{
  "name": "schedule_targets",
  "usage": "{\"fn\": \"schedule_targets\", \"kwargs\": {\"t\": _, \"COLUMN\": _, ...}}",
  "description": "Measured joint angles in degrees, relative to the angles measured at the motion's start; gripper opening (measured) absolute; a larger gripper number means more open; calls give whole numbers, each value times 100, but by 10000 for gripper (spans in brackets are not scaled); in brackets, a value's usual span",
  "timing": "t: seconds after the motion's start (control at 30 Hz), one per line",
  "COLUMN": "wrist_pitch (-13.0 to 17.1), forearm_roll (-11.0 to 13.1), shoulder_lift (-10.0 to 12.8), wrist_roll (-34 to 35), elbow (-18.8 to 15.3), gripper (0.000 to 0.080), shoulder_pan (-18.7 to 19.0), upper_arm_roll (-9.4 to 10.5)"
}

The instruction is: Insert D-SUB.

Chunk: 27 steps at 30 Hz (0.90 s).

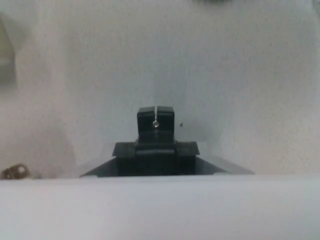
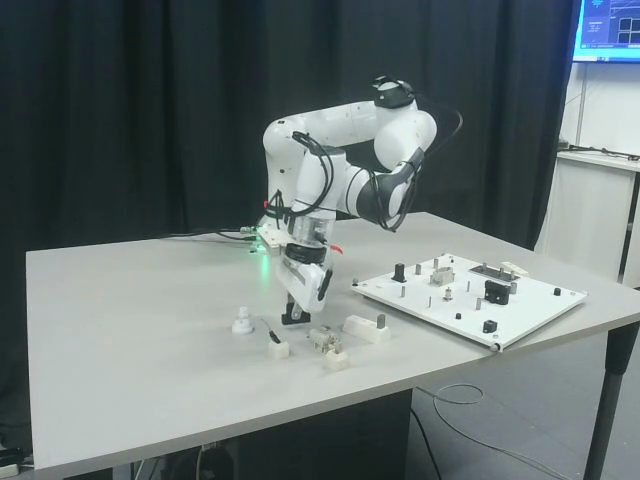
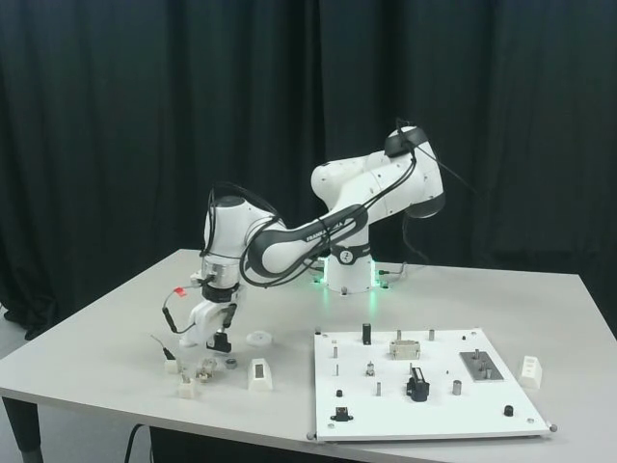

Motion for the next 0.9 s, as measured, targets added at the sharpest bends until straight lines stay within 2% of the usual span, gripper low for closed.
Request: {"fn": "schedule_targets", "kwargs": {"t": 0.9, "wrist_pitch": -1, "forearm_roll": -40, "shoulder_lift": 0, "wrist_roll": -135, "elbow": -17, "gripper": 154, "shoulder_pan": -7, "upper_arm_roll": -83}}
